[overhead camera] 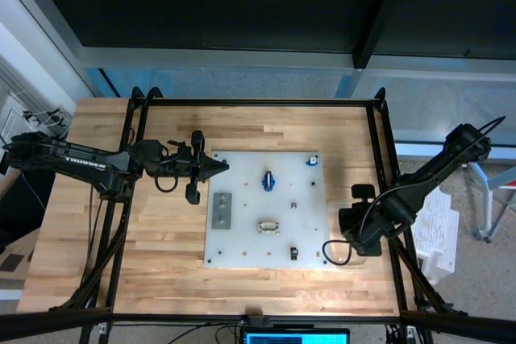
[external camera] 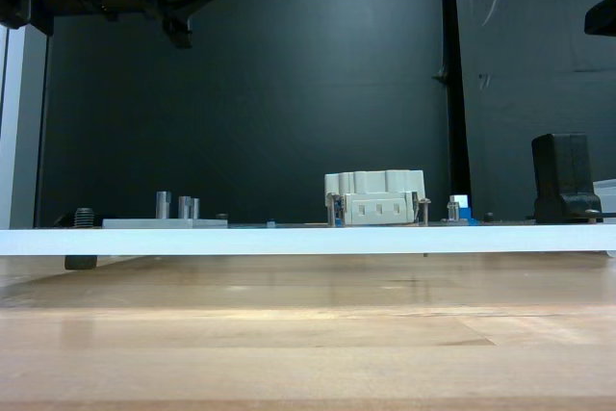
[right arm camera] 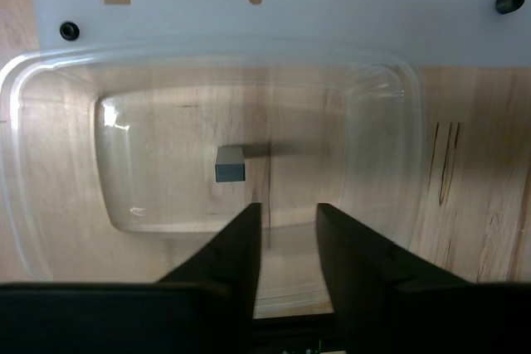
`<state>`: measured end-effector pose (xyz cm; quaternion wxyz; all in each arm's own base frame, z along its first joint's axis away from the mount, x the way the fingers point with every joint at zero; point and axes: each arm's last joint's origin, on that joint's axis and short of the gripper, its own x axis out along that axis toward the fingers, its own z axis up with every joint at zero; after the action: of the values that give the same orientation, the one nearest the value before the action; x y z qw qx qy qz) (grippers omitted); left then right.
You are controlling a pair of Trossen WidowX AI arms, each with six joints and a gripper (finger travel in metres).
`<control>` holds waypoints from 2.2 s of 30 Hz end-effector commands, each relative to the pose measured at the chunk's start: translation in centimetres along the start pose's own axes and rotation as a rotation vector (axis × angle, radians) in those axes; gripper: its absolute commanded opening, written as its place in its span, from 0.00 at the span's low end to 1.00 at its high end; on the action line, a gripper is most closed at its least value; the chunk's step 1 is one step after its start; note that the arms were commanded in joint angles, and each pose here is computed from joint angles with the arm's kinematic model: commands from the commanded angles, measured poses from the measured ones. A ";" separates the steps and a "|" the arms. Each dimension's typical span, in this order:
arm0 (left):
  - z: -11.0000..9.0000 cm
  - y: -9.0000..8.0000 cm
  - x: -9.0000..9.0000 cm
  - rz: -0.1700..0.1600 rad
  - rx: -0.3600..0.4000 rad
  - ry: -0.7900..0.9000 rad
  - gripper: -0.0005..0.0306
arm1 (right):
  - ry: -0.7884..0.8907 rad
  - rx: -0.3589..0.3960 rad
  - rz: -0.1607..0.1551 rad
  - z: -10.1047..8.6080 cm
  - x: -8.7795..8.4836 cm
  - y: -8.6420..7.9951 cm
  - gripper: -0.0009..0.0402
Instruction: Pick the 16mm bar and install on taskboard
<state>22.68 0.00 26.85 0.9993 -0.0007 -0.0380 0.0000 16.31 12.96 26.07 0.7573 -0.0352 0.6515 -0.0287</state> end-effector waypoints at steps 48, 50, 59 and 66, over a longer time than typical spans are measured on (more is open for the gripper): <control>0.0 0.0 0.0 0.000 0.000 -0.001 0.02 | 0.015 -0.038 0.073 -0.7 6.6 1.8 0.59; 0.0 0.0 0.0 0.000 0.000 -0.001 0.02 | 0.007 -0.034 0.077 -0.8 7.0 1.8 0.59; 0.0 0.0 0.0 0.000 0.000 -0.001 0.02 | 0.018 -0.016 0.098 -1.0 8.1 1.4 0.58; 0.0 0.0 0.0 0.000 0.000 -0.001 0.02 | 0.012 -0.011 0.101 -1.0 8.0 1.2 0.52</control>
<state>22.68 0.00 26.86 0.9993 -0.0005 -0.0384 0.0002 16.57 13.48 17.88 0.7527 -0.0073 0.6582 0.0129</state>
